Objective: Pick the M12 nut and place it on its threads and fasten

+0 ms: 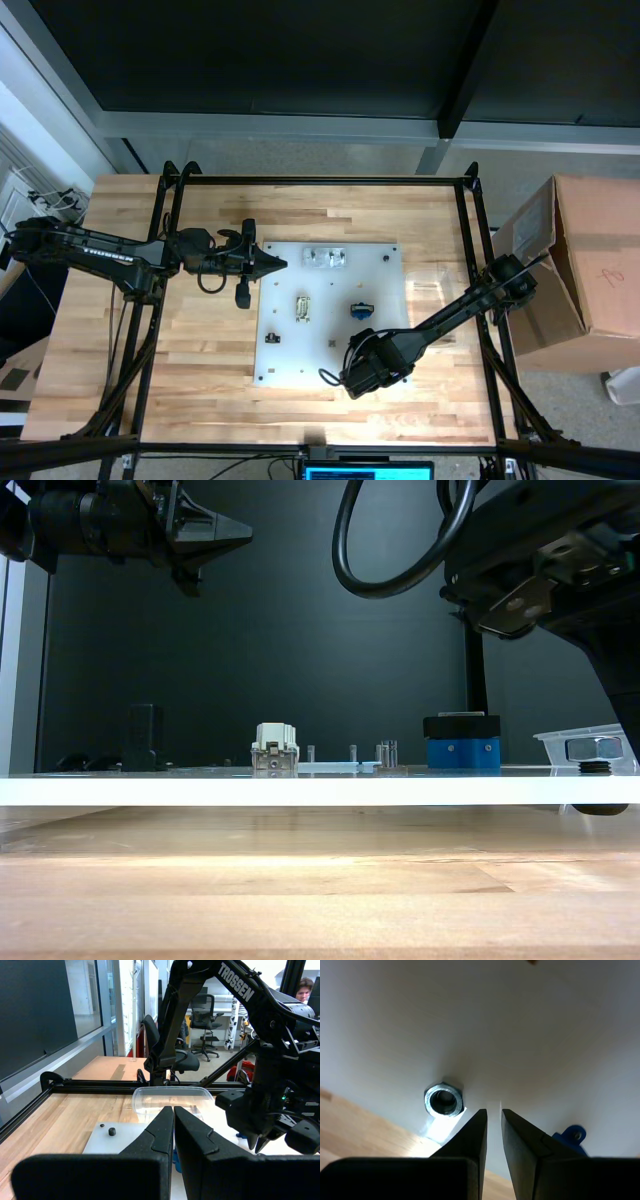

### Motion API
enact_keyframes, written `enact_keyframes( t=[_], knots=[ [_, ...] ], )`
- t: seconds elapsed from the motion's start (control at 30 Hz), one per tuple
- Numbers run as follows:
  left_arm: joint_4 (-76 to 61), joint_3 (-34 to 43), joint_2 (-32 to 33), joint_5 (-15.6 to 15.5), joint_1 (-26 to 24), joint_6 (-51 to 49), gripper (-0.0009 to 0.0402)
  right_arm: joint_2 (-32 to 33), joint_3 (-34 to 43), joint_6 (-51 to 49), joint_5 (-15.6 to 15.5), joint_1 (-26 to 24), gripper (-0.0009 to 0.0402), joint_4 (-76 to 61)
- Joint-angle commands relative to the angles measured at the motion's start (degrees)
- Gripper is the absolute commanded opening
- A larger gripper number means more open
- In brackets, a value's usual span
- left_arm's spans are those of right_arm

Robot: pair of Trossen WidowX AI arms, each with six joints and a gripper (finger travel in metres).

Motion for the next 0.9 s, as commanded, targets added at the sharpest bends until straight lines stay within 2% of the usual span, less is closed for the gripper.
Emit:
enact_keyframes(
  t=[0.03,0.4,0.7,0.83,0.9],
  knots=[
    [0.0,0.0,0.0,0.0,0.0,0.0,0.0,0.0,0.0,1.8,0.0,0.0,0.004,0.0],
    [0.0,0.0,0.0,0.0,0.0,0.0,0.0,-0.2,0.0,-0.4,0.0,0.2,0.004,0.1],
    [0.0,0.0,0.0,0.0,0.0,0.0,0.0,-3.5,0.9,-28.2,0.0,0.3,0.0038,-1.2],
    [0.0,0.0,0.0,0.0,0.0,0.0,0.0,-5.0,2.2,-45.1,0.1,0.3,0.0039,-3.4],
    [0.0,0.0,0.0,0.0,0.0,0.0,0.0,-5.9,3.0,-50.2,0.1,0.3,0.0039,-4.8]
  ],
)
